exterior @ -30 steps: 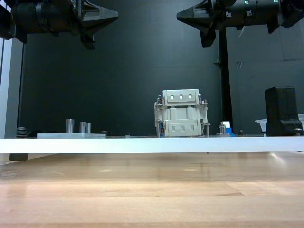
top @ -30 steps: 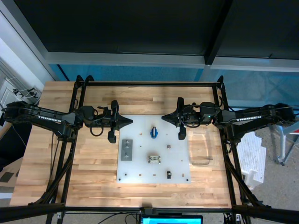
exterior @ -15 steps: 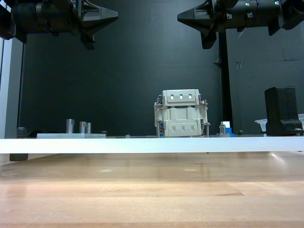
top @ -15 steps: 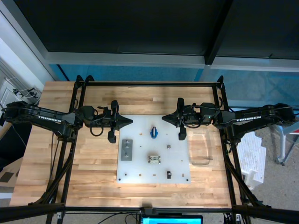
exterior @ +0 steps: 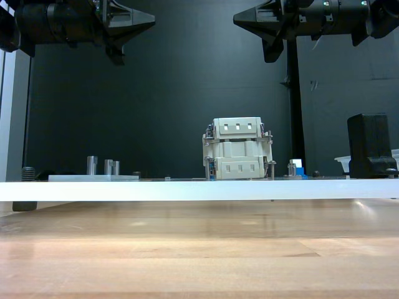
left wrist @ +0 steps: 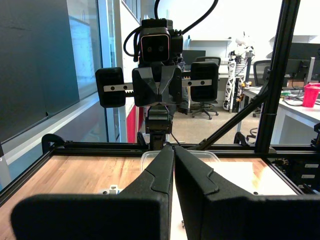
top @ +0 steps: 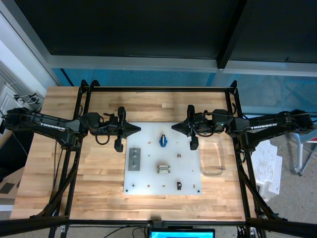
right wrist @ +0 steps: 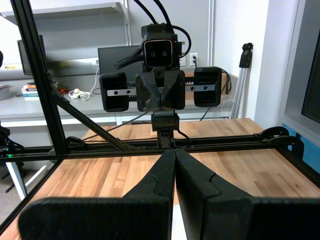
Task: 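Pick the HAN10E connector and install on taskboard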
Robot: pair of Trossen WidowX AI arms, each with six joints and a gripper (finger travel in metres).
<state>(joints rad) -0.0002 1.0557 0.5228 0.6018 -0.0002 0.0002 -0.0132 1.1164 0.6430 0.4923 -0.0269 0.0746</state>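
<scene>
Beige HAN10E connector (top: 163,169) sits upright on white taskboard (top: 148,181), approx mid-board, near grey metal block (top: 134,159). Left tool (top: 139,129) & right tool (top: 173,126) — both pinched closed, holding nothing — hover high over board's far edge, tips facing.

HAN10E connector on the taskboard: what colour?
Pale grey-beige HAN10E connector, clearest in low view. Left gripper and right gripper shut, high above taskboard.
</scene>
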